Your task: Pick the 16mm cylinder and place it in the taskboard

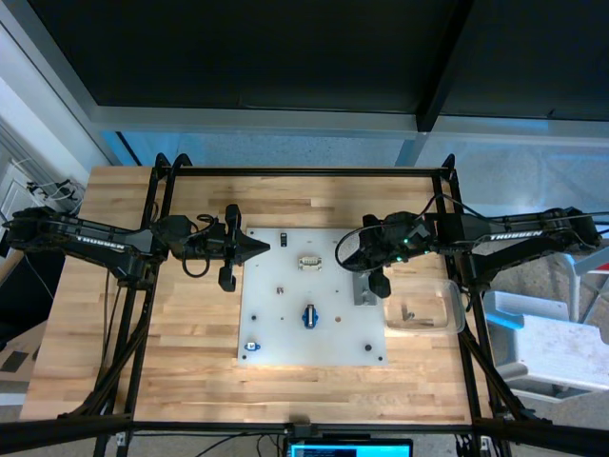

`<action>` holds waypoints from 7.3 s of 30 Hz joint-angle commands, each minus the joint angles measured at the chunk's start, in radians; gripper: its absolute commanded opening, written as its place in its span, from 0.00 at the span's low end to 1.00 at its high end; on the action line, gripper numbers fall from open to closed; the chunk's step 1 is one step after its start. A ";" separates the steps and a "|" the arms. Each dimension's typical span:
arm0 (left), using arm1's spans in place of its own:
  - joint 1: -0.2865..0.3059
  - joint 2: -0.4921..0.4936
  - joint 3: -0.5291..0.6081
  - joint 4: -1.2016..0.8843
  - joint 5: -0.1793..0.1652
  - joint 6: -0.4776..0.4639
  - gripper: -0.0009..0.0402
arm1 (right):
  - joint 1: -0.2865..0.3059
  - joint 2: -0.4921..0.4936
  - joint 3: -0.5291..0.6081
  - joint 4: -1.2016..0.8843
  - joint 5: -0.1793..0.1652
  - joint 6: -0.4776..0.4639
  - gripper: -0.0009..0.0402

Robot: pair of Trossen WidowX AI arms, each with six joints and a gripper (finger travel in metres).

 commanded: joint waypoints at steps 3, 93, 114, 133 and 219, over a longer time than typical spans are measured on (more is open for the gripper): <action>0.000 0.000 0.000 0.000 0.000 0.000 0.02 | 0.026 0.000 0.034 -0.155 0.008 0.009 0.02; 0.000 0.000 0.000 0.000 0.000 0.000 0.02 | 0.552 0.060 -0.015 -0.762 0.150 0.442 0.57; 0.000 0.000 0.000 0.000 0.000 0.000 0.02 | 0.574 0.077 -0.103 -0.657 0.157 0.468 0.58; 0.000 0.000 0.000 0.000 0.000 0.000 0.02 | 0.583 0.077 -0.219 -0.504 0.158 0.489 0.57; 0.000 0.000 0.000 0.000 0.000 0.000 0.02 | 0.580 0.063 -0.224 -0.477 0.156 0.489 0.07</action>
